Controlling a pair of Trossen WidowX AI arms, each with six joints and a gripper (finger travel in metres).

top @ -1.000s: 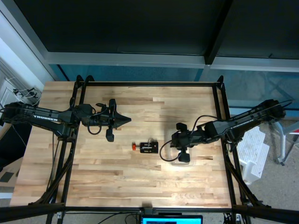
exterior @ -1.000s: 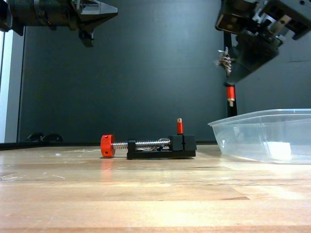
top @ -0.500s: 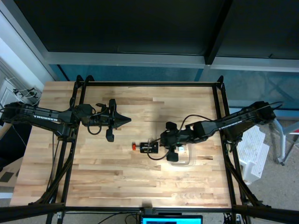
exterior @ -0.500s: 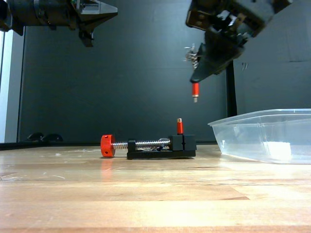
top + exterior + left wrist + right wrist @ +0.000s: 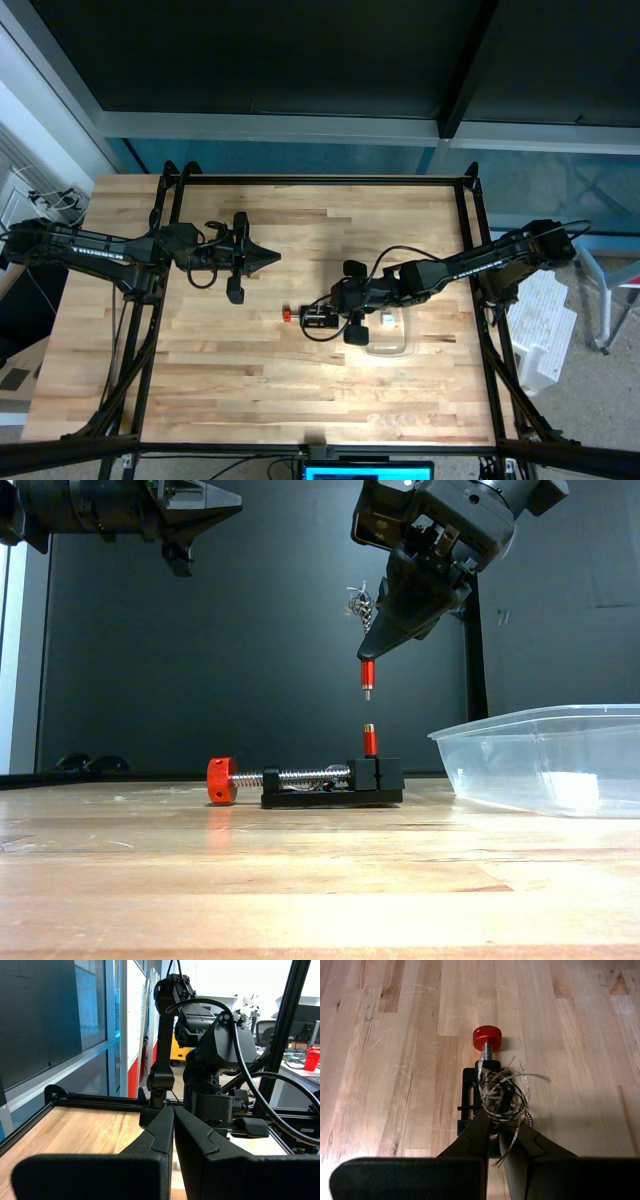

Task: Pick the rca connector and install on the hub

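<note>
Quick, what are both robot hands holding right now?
Left gripper: shut, empty, high at the left.
Right gripper: shut on the rca connector, above the hub.

The wooden table [image 5: 300, 880] bears the black hub [image 5: 330, 798] and, near it, a clear plastic tray [image 5: 545, 755].

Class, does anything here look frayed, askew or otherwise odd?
Yes: a frayed tangle of wire strands sticks out behind the plug gripped by the right hand, above the black block. The left hand hangs shut over the table's left side.
</note>
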